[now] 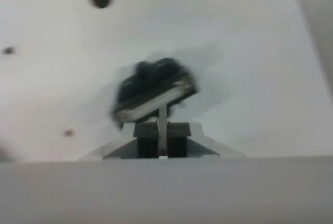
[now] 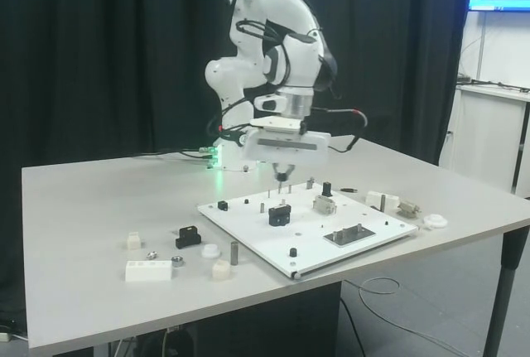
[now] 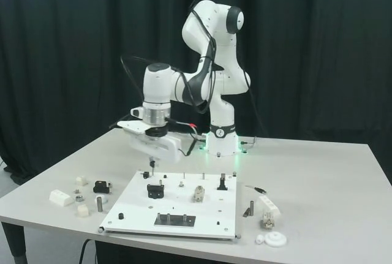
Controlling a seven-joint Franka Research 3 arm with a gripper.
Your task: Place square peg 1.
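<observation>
Grey table [image 2: 83,208]: carries all items.
White arm [image 2: 273,34]: bent over the board, wrist pointing down.
White board [image 2: 364,245]: flat on the table, with pins and small fixtures.
Gripper [image 2: 281,173]: hangs above the board, its jaws nearly together on a thin square peg [image 1: 162,125].
Black block [image 1: 153,86]: stands on the board directly under the peg; contact unclear.
Loose white pieces [image 2: 149,270]: lie beside the board.
</observation>
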